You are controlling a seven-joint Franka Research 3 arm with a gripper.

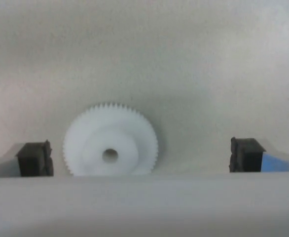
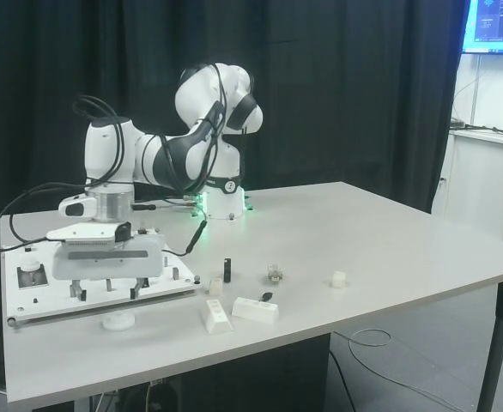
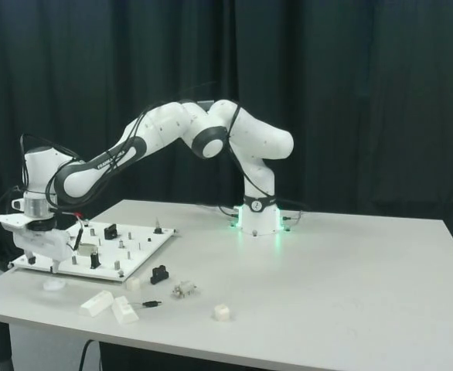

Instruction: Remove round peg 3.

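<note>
Table (image 2: 389, 240) surface, grey and broad, takes up most of both room views, with black curtains behind it and a white cabinet (image 2: 483, 180) off to one side in the first room view. The white arm's base (image 3: 259, 220) stands near the table's back edge; the arm reaches out to the white board (image 3: 137, 251) at one end, close to the table's front edge. Small white blocks (image 3: 107, 307) and black bits (image 3: 160, 272) lie just beside the board, while the table's far half stays bare. The end effector (image 1: 139, 157) hangs low over a white gear (image 1: 110, 148) lying flat on the table just off the board's front edge — its fingers spread wide, well apart from the gear on either side, holding nothing. Only the wrist view shows the gear's teeth and centre hole; only the room views show the board's pegs (image 3: 122, 244) — which of them is round peg 3 I cannot tell.
</note>
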